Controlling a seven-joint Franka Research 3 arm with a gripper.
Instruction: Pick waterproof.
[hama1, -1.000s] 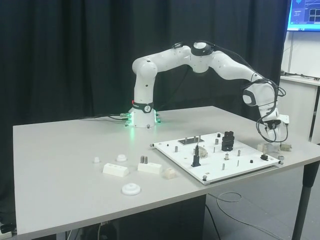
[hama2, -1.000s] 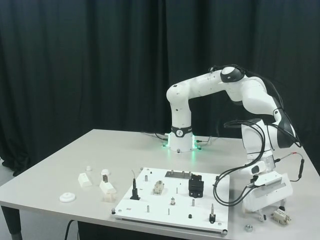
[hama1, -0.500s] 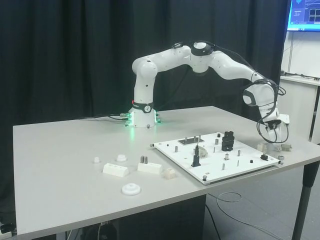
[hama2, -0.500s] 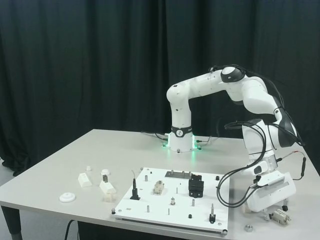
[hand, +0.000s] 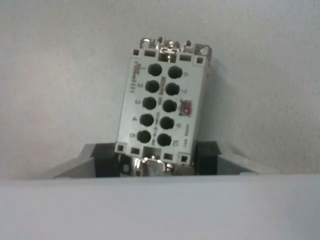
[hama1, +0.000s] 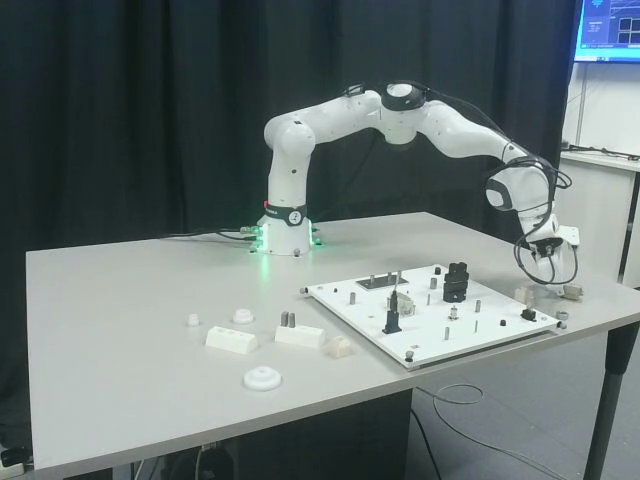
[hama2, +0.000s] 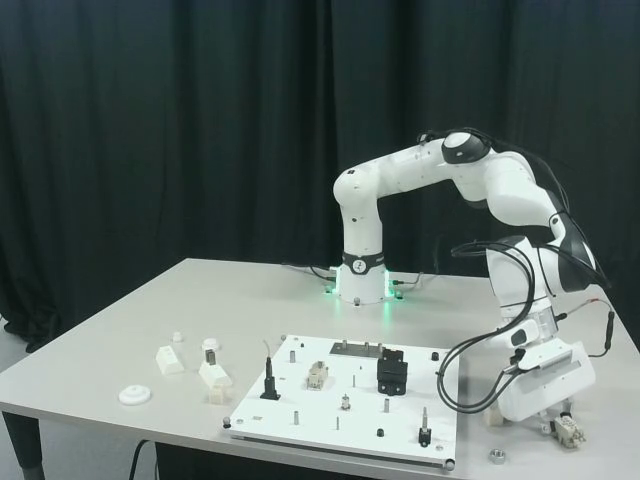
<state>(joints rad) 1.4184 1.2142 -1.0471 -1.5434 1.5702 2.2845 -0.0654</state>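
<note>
pincer (hand: 156, 161) straddles one end of the waterproof connector (hand: 161, 107), lying near the grey worktop (hama1: 120, 300) edge beside the white board (hama2: 300, 405); black fingers flank it, grip state unclear; shallow end hold risks tilt or slip.

The connector (hand: 161, 110) is white with two columns of round black holes, small numerals printed beside them — and grey metal fittings at each end. Black finger pads (hand: 106, 159) sit against it. The table (hama1: 120, 300) is plain grey, the arm (hama2: 480, 190) white with black cables, the board (hama1: 430, 315) white with black and grey pieces. A green glow rings the arm's base (hama1: 283, 238) — behind hangs a black curtain (hama2: 180, 130).
</note>
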